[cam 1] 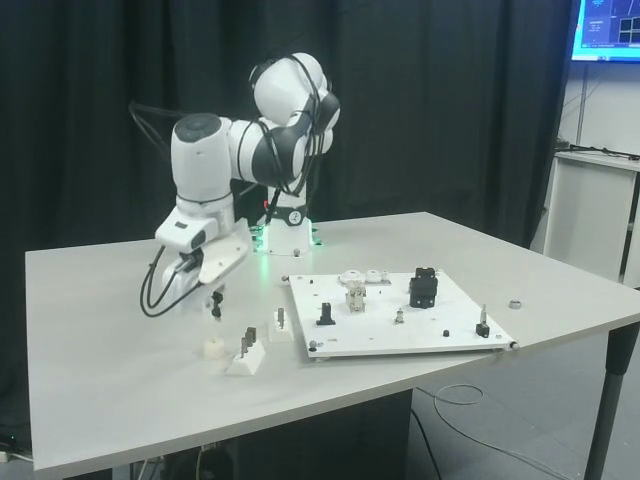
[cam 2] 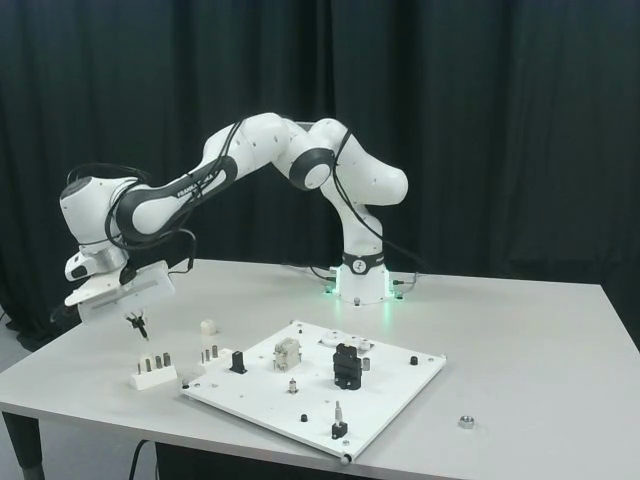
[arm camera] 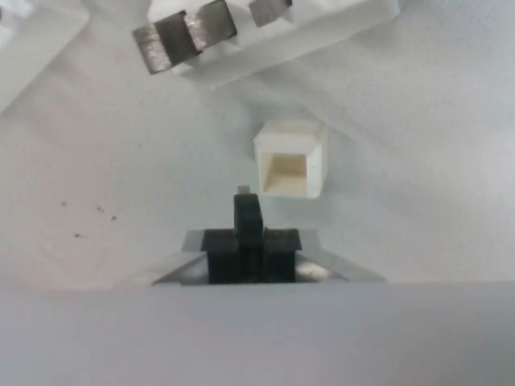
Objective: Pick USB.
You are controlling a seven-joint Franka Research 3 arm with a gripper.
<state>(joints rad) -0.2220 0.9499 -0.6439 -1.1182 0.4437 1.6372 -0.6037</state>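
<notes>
Wrist view: hand (arm camera: 249, 211) shut tight on the small black USB (arm camera: 248, 215), lifted clear of the grey desk (arm camera: 96, 177). White cube holder (arm camera: 291, 158) just beside it below, white rack (arm camera: 241, 36) with grey plugs near. Second room view: hand (cam 2: 135, 322) hangs above rack (cam 2: 153, 374); white board (cam 2: 320, 385) apart.
</notes>
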